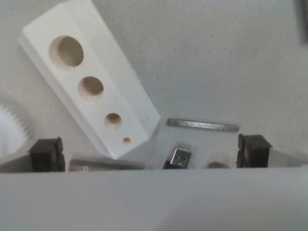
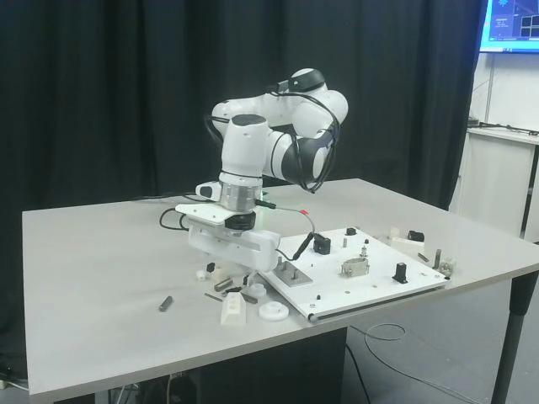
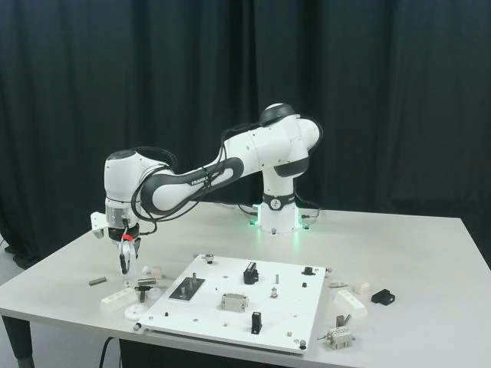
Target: Remove bolt 4.
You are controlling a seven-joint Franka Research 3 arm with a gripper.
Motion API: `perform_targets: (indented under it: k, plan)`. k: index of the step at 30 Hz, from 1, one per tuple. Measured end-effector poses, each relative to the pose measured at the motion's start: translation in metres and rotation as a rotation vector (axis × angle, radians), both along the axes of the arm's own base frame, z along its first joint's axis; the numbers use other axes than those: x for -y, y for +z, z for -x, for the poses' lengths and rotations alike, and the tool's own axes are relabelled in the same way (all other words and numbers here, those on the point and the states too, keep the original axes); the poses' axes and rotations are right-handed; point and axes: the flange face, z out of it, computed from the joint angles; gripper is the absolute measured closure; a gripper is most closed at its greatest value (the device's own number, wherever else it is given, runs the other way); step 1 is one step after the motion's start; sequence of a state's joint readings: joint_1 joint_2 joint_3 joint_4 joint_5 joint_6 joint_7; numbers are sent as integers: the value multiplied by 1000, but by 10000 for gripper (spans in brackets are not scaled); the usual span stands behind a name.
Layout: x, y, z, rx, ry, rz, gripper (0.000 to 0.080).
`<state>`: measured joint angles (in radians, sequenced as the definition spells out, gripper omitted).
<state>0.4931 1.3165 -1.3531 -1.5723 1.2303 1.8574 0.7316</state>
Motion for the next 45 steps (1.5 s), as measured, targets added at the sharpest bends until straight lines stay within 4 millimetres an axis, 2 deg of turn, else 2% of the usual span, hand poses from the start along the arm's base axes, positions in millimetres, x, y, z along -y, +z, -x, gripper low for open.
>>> perform_targets:
  k: [10, 30, 45]
  plan:
    - [-1, 3, -3, 19, 0, -4, 3]
    - [-1, 31, -2, 22, 33, -9, 3]
    - [1, 39, -1, 22, 39, -6, 3]
